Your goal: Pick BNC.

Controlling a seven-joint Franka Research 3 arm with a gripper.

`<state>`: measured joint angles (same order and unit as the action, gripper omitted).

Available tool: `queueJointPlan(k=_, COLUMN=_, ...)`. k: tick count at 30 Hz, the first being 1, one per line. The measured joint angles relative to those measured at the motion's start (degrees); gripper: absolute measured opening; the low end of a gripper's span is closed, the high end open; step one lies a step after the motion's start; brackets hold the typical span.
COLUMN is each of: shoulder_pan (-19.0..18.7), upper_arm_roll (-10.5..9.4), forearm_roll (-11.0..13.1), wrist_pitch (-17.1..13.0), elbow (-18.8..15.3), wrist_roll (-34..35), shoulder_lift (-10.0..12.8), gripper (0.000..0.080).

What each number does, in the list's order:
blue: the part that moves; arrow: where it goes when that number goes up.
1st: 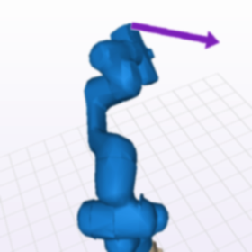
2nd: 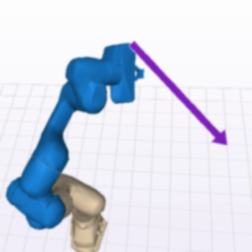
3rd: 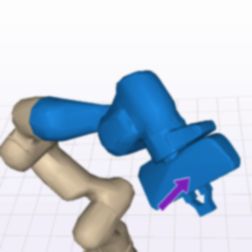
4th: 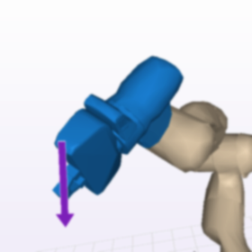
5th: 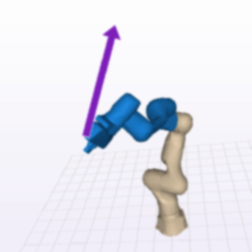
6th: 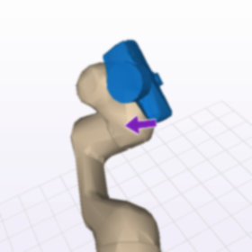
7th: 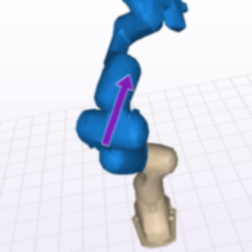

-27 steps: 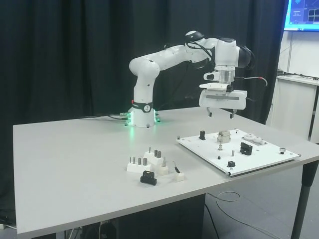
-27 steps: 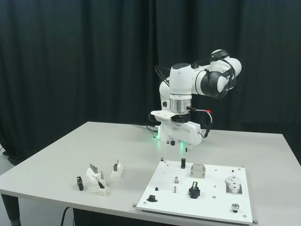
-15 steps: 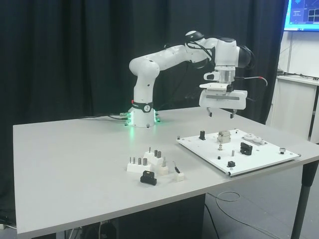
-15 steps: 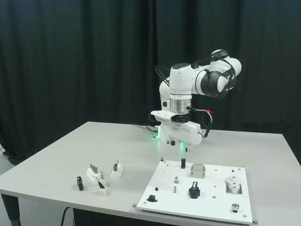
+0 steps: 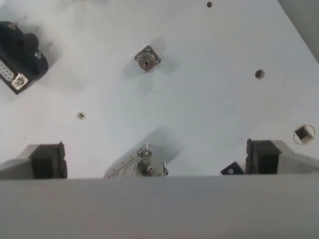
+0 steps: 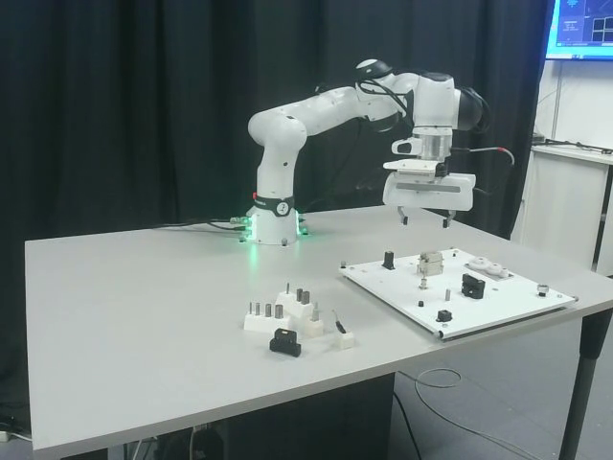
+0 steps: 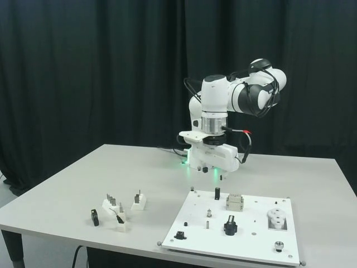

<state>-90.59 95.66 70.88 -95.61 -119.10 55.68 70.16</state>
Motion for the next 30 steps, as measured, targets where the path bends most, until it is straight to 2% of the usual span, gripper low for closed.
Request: queueJointPlan(k=30, shoulder_pan=0.3, upper_arm_roll=0.02, forearm_roll=0.0, wrist_pitch=-1.2, elbow=0.0, wrist_roll=1.2, shoulder_lift=0.0, gripper=0.08)
